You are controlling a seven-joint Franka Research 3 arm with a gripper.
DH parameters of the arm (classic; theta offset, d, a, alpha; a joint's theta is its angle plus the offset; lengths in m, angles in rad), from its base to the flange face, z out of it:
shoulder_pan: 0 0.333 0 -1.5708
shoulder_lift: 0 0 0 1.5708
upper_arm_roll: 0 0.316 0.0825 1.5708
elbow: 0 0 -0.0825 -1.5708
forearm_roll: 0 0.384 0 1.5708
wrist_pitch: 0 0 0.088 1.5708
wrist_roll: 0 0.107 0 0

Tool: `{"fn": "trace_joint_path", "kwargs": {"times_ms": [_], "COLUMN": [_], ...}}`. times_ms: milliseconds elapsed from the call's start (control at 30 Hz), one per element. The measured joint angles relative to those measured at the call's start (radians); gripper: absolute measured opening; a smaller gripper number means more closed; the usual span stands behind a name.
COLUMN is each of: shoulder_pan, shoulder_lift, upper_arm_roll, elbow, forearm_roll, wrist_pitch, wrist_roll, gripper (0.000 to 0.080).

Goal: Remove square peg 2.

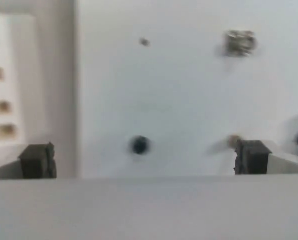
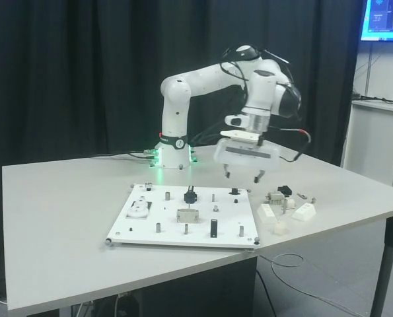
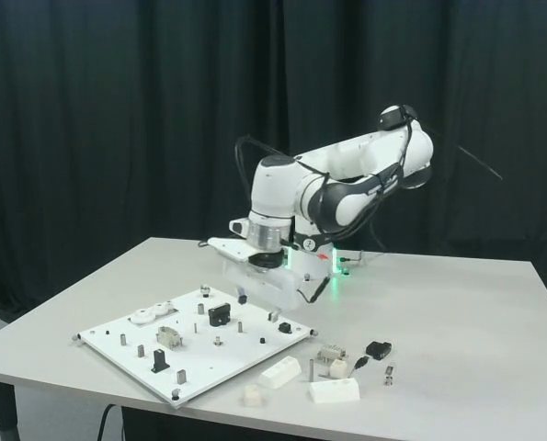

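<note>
My gripper (image 2: 242, 176) hangs open above the far right corner of the white board (image 2: 137, 231), holding nothing. In the wrist view its black fingertips (image 1: 37, 161) stand wide apart over the bare white board (image 1: 189, 100), with a small black stud (image 1: 139, 145) between them and a metal piece (image 1: 240, 42) farther off. Several short pegs stand upright on the board, among them a black peg (image 2: 213, 228) and grey pegs (image 2: 185, 229) near the front edge. I cannot tell which is square peg 2. From the second room camera the gripper (image 3: 273, 297) hovers over the board (image 3: 227, 363).
Off the board's right side lie white blocks (image 2: 304, 212), a black connector (image 2: 284, 190) and a small metal part (image 2: 273, 197). A white block with holes (image 1: 1, 80) shows at the wrist view's edge. The arm's base (image 2: 173, 155) glows green behind the board.
</note>
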Motion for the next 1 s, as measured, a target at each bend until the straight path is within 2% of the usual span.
{"fn": "trace_joint_path", "kwargs": {"times_ms": [300,500,800,1000], "shoulder_pan": [0.038,0.053,0.058,0.05], "shoulder_lift": [-0.002,-0.003,-0.002,-0.001], "upper_arm_roll": [-0.026,-0.029,-0.023,-0.008], "elbow": [-0.134,-0.195,-0.253,-0.264], "forearm_roll": [0.016,0.076,0.182,0.205], "wrist_pitch": [0.001,0.003,0.007,0.016], "wrist_roll": [-0.159,-0.211,-0.193,-0.182], "gripper": [0.08,0.08,0.08,0.08]}}
